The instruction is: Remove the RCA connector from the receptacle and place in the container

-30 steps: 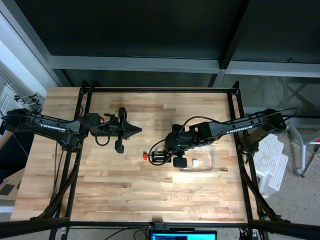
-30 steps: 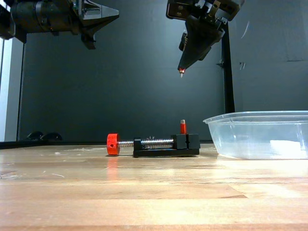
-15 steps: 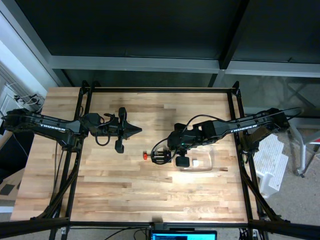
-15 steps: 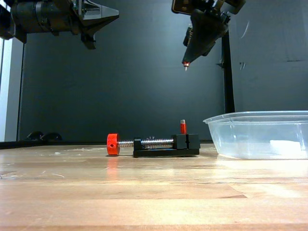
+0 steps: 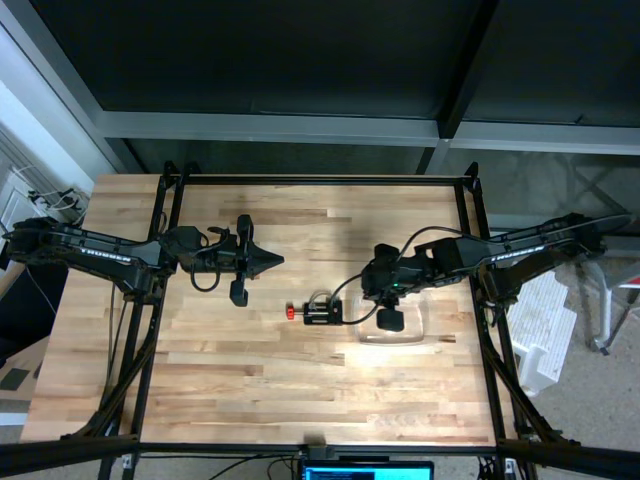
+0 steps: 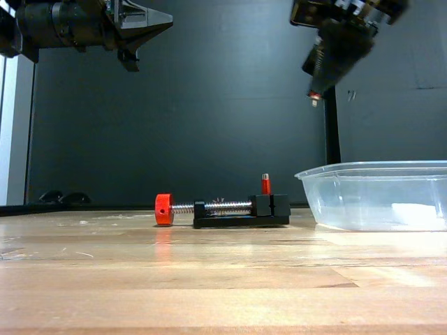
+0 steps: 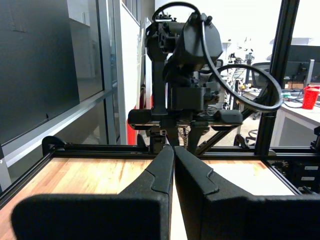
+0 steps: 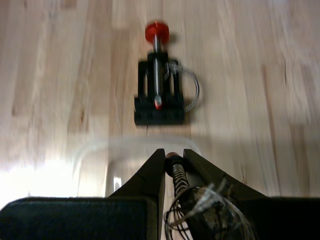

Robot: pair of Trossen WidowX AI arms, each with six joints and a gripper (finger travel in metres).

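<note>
Low view shows the small plug (image 6: 314, 99) high in the air, pinched at the tip of the right claw (image 6: 316, 91), which is closed narrowly around it and points downward. The plug hangs over the left end of the clear tray (image 6: 370, 199), well above the black block (image 6: 241, 209). This block sits on the table (image 6: 209, 279) near the tray, its red knob (image 6: 163, 209) on the end away from it. The left claw (image 6: 162, 24) is pressed together on nothing, high over the table's left part.

black tapered left gripper (image 5: 272, 261), black right gripper (image 6: 313, 95), looped cables (image 7: 204, 37)
</note>
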